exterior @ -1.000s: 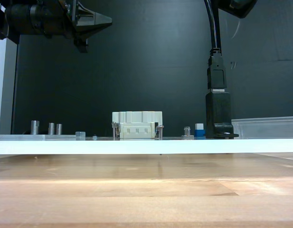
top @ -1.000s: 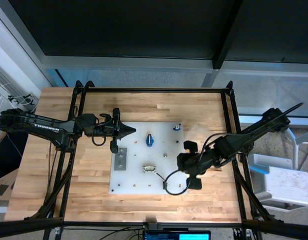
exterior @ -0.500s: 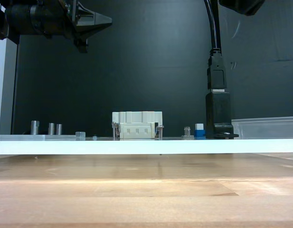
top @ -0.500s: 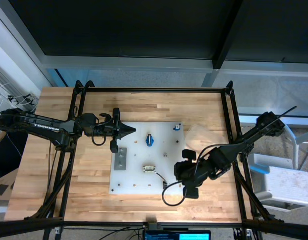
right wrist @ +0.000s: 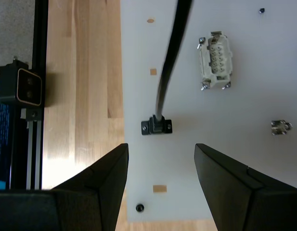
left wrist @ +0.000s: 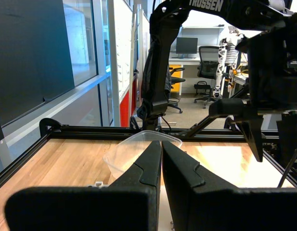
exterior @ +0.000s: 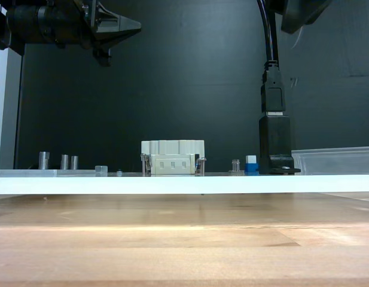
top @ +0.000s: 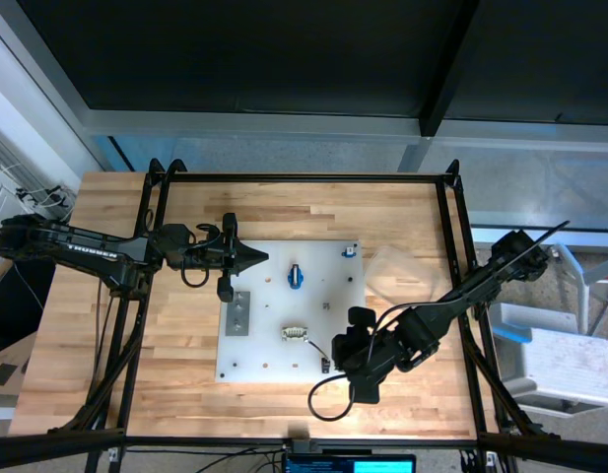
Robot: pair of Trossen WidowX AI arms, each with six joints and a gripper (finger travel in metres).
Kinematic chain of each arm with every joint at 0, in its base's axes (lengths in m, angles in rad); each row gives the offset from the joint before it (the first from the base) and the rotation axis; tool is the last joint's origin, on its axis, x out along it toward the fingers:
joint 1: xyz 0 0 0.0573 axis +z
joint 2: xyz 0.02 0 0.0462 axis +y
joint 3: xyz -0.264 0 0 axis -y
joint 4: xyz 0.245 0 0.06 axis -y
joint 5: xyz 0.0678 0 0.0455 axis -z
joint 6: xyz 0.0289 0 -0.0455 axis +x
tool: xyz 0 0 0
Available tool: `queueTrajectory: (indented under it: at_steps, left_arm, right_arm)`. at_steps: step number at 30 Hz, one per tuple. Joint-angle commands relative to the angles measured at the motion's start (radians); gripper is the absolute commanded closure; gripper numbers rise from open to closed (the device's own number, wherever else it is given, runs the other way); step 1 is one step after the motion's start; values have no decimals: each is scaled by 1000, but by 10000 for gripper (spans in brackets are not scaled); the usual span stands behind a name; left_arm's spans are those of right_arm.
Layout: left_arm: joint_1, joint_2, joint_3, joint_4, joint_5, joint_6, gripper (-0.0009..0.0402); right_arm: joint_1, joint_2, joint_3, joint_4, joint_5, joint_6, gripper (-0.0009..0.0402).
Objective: Remove the USB connector from the USB hub and place in the container
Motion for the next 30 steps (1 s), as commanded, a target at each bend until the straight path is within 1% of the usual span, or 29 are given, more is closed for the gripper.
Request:
queueTrajectory:
  at_steps: [1,2,15,25,30]
  left_arm:
    - [0,0,0,0,0,0,392]
    - [0,0,0,0,0,0,392]
    - [0,0,0,0,0,0,392]
    - [0,0,0,0,0,0,392]
    - [0,0,0,0,0,0,392]
  right_arm:
    - [-1,22,-1,15,14,0,205]
    - [-1,25,-1,16,21,0,205]
    - [-9,88,-1,72,22,-4,205]
    - [-28,137,-2,98,21,-15,207]
    - [-32,153,-3,101,21,-21,221]
